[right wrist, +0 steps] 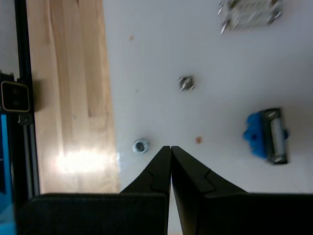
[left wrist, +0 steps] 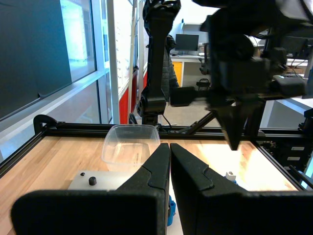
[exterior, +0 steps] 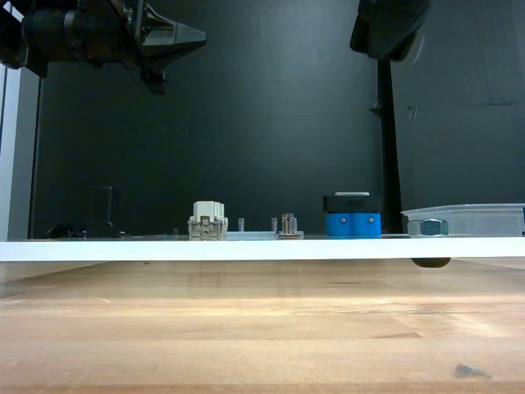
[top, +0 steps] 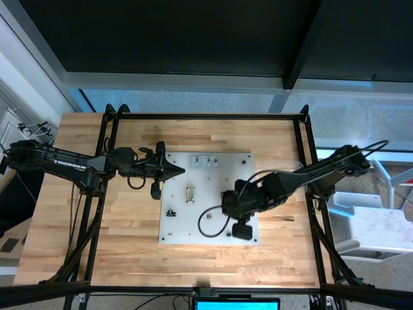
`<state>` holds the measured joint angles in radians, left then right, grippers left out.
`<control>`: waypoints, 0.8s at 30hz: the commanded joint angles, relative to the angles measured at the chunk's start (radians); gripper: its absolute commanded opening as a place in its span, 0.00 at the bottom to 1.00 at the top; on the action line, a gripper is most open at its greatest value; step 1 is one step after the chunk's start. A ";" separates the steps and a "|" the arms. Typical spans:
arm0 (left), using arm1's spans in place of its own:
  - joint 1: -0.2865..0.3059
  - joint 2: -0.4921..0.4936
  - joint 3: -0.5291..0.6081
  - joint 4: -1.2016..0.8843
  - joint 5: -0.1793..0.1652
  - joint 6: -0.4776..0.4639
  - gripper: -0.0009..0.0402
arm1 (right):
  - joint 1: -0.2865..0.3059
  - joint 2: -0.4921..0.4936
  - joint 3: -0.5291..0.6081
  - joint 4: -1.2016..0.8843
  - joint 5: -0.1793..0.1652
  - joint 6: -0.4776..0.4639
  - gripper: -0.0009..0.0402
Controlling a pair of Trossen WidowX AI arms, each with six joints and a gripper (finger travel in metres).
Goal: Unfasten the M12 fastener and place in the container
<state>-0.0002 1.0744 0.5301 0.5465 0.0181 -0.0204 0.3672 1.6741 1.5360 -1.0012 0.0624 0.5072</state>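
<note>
Silver and small, the M12 fastener (right wrist: 140, 146) low on the white board (right wrist: 220, 58), close to its near right edge, just beside the bare wood of the desk (right wrist: 68, 73). Lies outside the container (exterior: 463, 217), though in the low view seems to rest against that clear tub's front wall. Cannot tell whether threaded on its stud. Container on the desk, past the board's right edge.

Above the fastener and slightly farther in over the board, the right hand (right wrist: 170, 148), pointing straight down. Fingers pressed together tip to tip, gripping nothing, high above the board in the low view. Farther in on the board, a blue connector block (right wrist: 264, 136).

Over the board's left edge, toward its far left corner, the left hand (top: 179, 170), held level and aimed toward the right edge. Fingers likewise closed on nothing, high above the board.
</note>
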 commanded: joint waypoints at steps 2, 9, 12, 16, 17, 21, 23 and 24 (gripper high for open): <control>0.000 0.000 0.000 0.000 0.000 0.000 0.02 | 0.016 0.088 0.089 -0.085 -0.003 0.073 0.02; 0.000 0.000 0.000 0.000 0.000 0.000 0.02 | 0.061 0.191 0.186 -0.217 -0.008 0.129 0.02; 0.000 0.000 0.000 0.000 0.000 0.000 0.02 | 0.068 0.217 0.190 -0.226 -0.002 0.172 0.02; 0.000 0.000 0.000 0.000 0.000 0.000 0.02 | 0.077 0.244 0.190 -0.205 -0.001 0.194 0.02; 0.000 0.000 0.000 0.000 0.000 0.000 0.02 | 0.077 0.251 0.190 -0.200 -0.002 0.200 0.03; 0.000 0.000 0.000 0.000 0.000 0.000 0.02 | 0.078 0.270 0.190 -0.181 -0.003 0.219 0.09; 0.000 0.000 0.000 0.000 0.000 0.000 0.02 | 0.079 0.284 0.190 -0.179 -0.003 0.218 0.15; 0.000 0.000 0.000 0.000 0.000 0.000 0.02 | 0.079 0.290 0.190 -0.177 -0.003 0.219 0.19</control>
<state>-0.0002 1.0744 0.5297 0.5465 0.0181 -0.0208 0.4446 1.9575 1.7271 -1.1816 0.0601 0.7269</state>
